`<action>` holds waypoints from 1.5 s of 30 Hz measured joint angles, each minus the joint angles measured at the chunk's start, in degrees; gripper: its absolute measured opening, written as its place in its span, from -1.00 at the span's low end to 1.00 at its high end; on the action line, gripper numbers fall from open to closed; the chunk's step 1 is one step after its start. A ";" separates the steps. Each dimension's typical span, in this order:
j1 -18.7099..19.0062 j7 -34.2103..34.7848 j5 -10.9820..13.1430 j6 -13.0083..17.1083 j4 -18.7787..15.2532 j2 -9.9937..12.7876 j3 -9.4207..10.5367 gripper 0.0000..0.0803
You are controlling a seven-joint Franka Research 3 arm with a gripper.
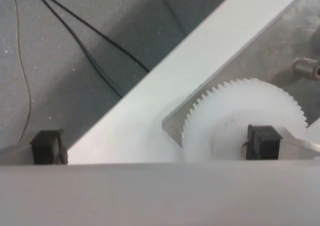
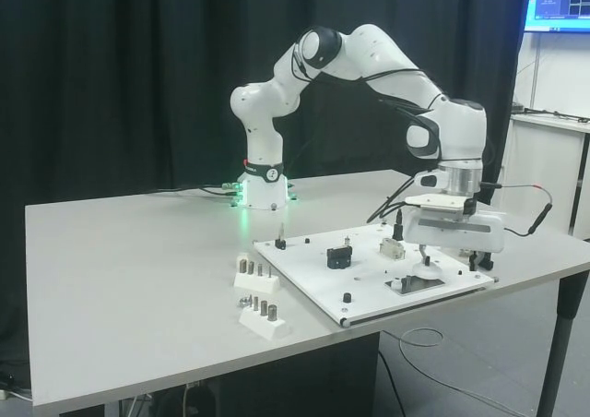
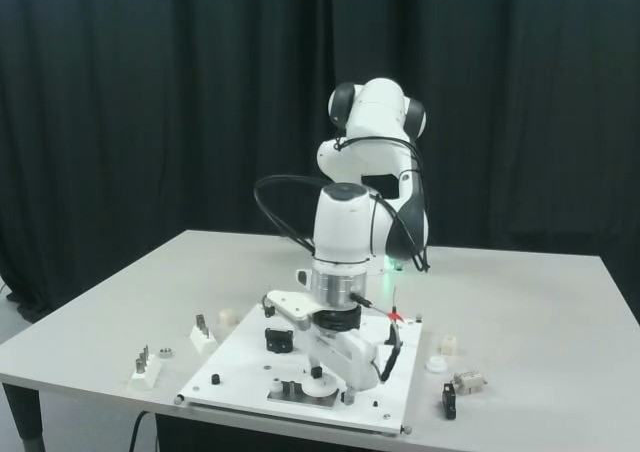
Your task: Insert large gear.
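gripper (image 1: 155, 146) | fingers wide apart, holding nothing | gear (image 1: 245, 118) lying on plate (image 1: 280, 46) near board (image 2: 369, 279) edge | risk: gear sits cocked if bore misses shaft

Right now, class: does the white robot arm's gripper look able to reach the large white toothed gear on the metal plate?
Probably yes. The gripper hangs directly over the large white toothed gear, one black fingertip already at its hub. Nothing stands between them on the grey metal plate.
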 joint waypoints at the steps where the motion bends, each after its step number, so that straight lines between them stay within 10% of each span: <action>1: 0.02 0.00 -0.17 -0.06 0.00 0.00 0.00 0.99; 45: 0.16 0.56 -3.90 -1.43 3.26 1.61 0.81 0.99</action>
